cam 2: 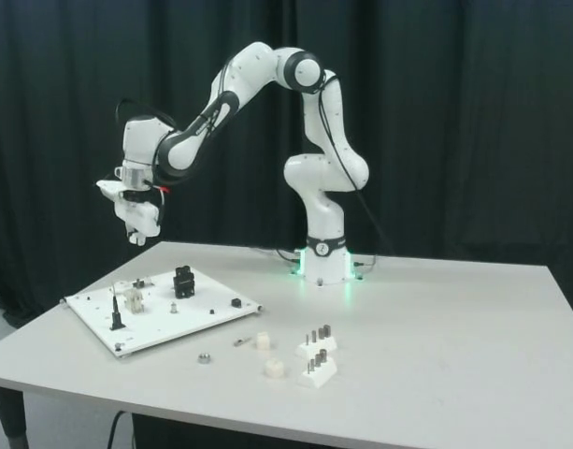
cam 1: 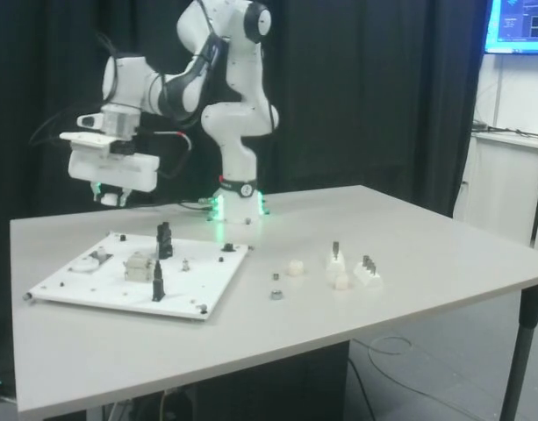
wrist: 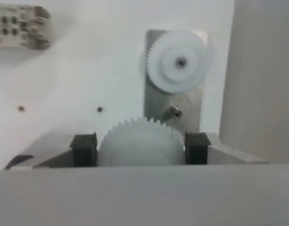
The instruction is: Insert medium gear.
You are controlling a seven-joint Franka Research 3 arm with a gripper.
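1. We have the medium gear [wrist: 140, 143] clamped between the two black fingertip pads [wrist: 84, 149] of the gripper [wrist: 140, 151], so the pick-up looks done; the gear is in the air, not yet on anything.
2. In the wrist view, just beyond the held gear, a bare steel peg [wrist: 173, 112] stands on a grey gear plate [wrist: 194, 108]. We judge this peg to be the target, and the gear has not yet been lowered onto it.
3. Further along the same plate, one white gear [wrist: 178, 61] already sits on its own shaft.
4. What is left, as we judge it: descend, centre the bore over the peg, mesh teeth with the seated gear, release.
5. From the room views, the gripper hangs well above the white assembly board [cam 1: 207, 285], over its far left corner.
6. Our count: two gears in sight, one free peg, one board, two black fixtures [cam 1: 164, 239] on it.
7. On the table [cam 1: 426, 263], towards its middle, we count about four small white blocks [cam 1: 295, 267] and one small dark nut [cam 1: 275, 295].
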